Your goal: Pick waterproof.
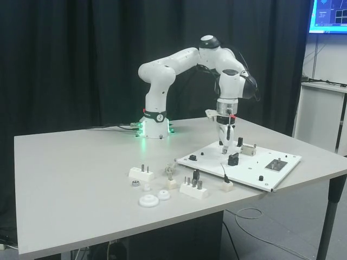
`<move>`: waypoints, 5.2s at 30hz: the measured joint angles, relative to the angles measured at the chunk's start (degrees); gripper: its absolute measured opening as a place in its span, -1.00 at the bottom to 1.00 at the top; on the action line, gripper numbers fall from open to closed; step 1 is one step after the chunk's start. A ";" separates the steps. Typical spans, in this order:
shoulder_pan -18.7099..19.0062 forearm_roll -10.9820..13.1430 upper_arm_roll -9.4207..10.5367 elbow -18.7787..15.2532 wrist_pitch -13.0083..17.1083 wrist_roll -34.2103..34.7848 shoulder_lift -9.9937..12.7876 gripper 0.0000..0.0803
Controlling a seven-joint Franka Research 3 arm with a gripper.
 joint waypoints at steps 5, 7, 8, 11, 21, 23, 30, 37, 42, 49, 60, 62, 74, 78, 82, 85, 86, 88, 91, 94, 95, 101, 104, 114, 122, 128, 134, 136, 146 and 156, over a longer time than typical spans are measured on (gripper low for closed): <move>0.00 -0.99 -1.25 0.00 -0.92 -0.25 0.00 0.90; 0.00 -1.25 -1.58 0.01 -1.18 -0.33 0.00 0.97; 0.00 -1.34 -1.72 0.02 -1.31 -0.36 0.00 0.97; 0.00 -1.63 -2.15 0.05 -1.89 -0.64 0.00 0.97; 0.03 -1.81 -2.55 0.13 -2.39 -1.41 0.00 0.99; 0.04 -1.81 -2.55 0.16 -2.39 -1.50 0.00 0.99; 0.05 -1.92 -2.55 0.24 -2.36 -1.99 0.10 0.99; 0.05 -2.44 -2.56 0.39 -2.34 -2.23 0.29 0.99; 0.08 -3.02 -2.63 0.57 -2.32 -2.23 0.59 0.99; 0.17 -4.16 -2.84 0.72 -2.30 -2.23 0.82 0.99; 0.41 -7.34 -4.12 0.88 -2.27 -6.65 0.82 0.99; 0.42 -8.12 -4.51 0.88 -2.27 -8.39 0.82 0.99; 0.47 -13.05 -7.22 0.83 -2.05 -17.61 0.82 0.99; 0.24 -14.53 -7.88 0.70 -2.03 -20.76 0.82 0.99; -0.10 -15.61 -8.36 0.26 -2.03 -24.36 0.82 0.99; -0.35 -15.96 -8.71 -0.38 -1.97 -27.60 0.82 0.99; -0.46 -16.04 -8.83 -0.63 -1.89 -28.91 0.82 0.99; -0.71 -16.10 -9.00 -1.06 -1.67 -31.35 0.82 0.99; -1.16 -16.10 -9.35 -1.74 -1.17 -35.45 0.82 0.99; -1.76 -16.10 -9.71 -2.34 -0.66 -40.18 0.81 0.99; -1.99 -16.10 -9.82 -2.49 -0.50 -41.69 0.81 0.99; -3.92 -15.99 -10.32 -3.03 0.64 -51.51 0.80 0.99; -5.27 -15.54 -10.34 -3.02 1.31 -56.48 0.78 0.99; -11.40 -10.61 -10.11 -2.66 3.74 -74.02 0.76 0.99; -17.93 -6.21 -8.78 -0.71 3.87 -87.97 0.76 0.99; -23.12 -4.17 -6.66 1.91 3.87 -96.24 0.97 0.99; -27.68 -2.63 -4.48 4.50 3.48 -102.23 1.70 0.99; -29.01 -1.74 -3.84 5.22 3.10 -104.53 2.06 0.99; -33.36 2.48 -2.12 6.79 1.35 -111.82 4.20 0.99; -35.69 4.63 -0.94 6.79 -0.48 -115.39 4.27 0.99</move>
